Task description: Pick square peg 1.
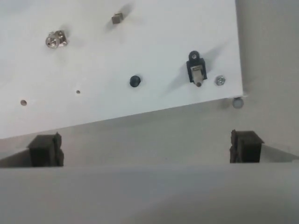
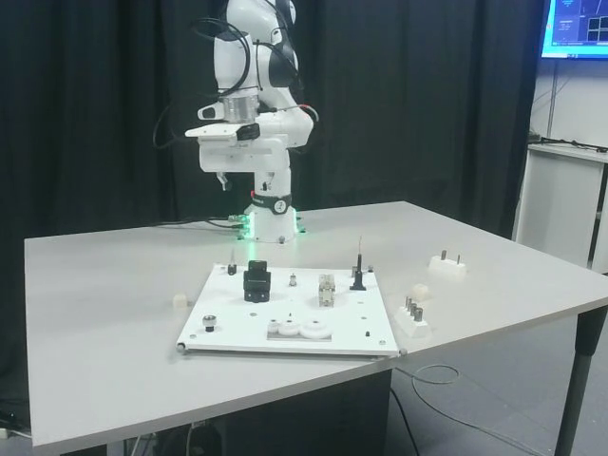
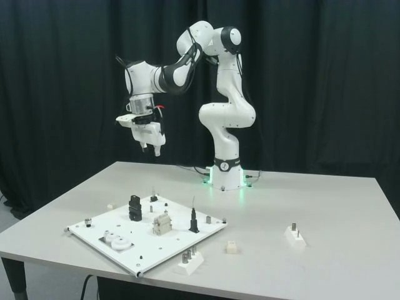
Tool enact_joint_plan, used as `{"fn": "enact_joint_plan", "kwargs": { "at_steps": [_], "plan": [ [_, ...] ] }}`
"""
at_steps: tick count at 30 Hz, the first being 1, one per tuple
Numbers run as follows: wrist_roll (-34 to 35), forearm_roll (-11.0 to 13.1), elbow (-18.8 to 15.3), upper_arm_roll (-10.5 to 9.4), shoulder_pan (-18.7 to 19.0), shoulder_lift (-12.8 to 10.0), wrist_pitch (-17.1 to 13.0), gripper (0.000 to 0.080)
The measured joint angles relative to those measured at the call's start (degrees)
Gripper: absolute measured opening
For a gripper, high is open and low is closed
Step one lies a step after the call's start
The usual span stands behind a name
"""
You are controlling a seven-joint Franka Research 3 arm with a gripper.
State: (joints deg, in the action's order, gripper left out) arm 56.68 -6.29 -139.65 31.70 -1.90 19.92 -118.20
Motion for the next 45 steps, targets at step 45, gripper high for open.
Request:
{"fn": "enact_joint_plan", "kwargs": {
  "at_steps": [45],
  "plan": [
    [1.07, -0.94, 0.86, -0.06, -3.97, 0.92, 0.85, 0.08]
  ]
}}
